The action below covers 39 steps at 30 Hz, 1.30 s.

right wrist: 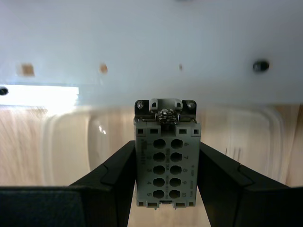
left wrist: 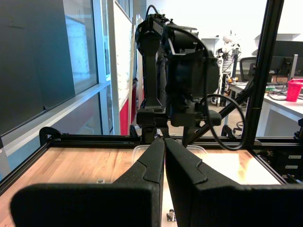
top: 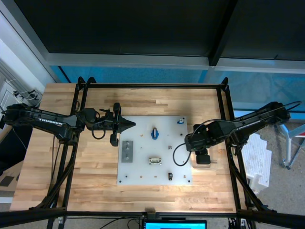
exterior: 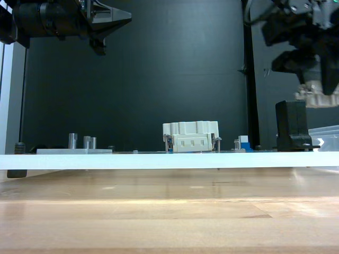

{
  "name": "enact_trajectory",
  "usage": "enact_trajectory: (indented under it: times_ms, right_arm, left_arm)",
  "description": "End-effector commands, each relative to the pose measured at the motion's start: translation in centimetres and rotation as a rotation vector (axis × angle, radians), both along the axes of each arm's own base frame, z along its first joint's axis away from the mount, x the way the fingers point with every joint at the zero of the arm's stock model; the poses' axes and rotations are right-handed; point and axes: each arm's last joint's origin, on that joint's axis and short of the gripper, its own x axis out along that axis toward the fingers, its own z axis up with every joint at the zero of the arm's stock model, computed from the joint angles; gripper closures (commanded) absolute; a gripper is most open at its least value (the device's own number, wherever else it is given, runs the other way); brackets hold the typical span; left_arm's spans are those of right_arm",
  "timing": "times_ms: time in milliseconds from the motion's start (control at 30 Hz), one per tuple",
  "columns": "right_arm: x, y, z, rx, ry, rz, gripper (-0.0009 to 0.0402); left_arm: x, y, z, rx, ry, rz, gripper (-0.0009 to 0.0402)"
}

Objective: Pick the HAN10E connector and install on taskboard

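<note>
- the black left gripper [top: 126, 124] hangs above the far left corner of the large white square taskboard plate [top: 136, 169], its fingers together and empty.
- a pale beige socket block [top: 154, 161] stands mid-board, likely the seat.
- the black right gripper [top: 203, 159] is clamped on the small grey-beige han10e connector [right wrist: 165, 156], above a clear plastic tray [right wrist: 66, 142] just beside the board's right edge.
- the pick looks done; carrying and seating remain.

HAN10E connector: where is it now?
Right wrist view: the HAN10E connector is clamped in the right end effector over the clear tray beside the taskboard's right edge; the left end effector hovers shut above its left edge.
</note>
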Motion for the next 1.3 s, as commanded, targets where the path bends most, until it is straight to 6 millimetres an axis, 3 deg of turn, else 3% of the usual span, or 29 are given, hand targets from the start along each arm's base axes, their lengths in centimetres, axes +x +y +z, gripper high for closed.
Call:
enact_trajectory:
  times_ms: [33, 767, 1300]
  right_arm:
    - [1.7, 0.5, 0.2, 0.003, 0.003, -0.019, 0.0368]
    - [13.1, 4.0, 0.8, 0.032, 0.014, -0.074, 0.0368]
    - [17.2, 4.8, -0.8, 0.025, 0.016, -0.049, 0.0368]
  left_arm:
    - [0.0, 0.0, 0.0, 0.000, 0.000, 0.000, 0.0392]
    - [0.0, 0.0, 0.0, 0.000, 0.000, 0.000, 0.0392]
    - [0.0, 0.0, 0.0, 0.000, 0.000, 0.000, 0.0392]
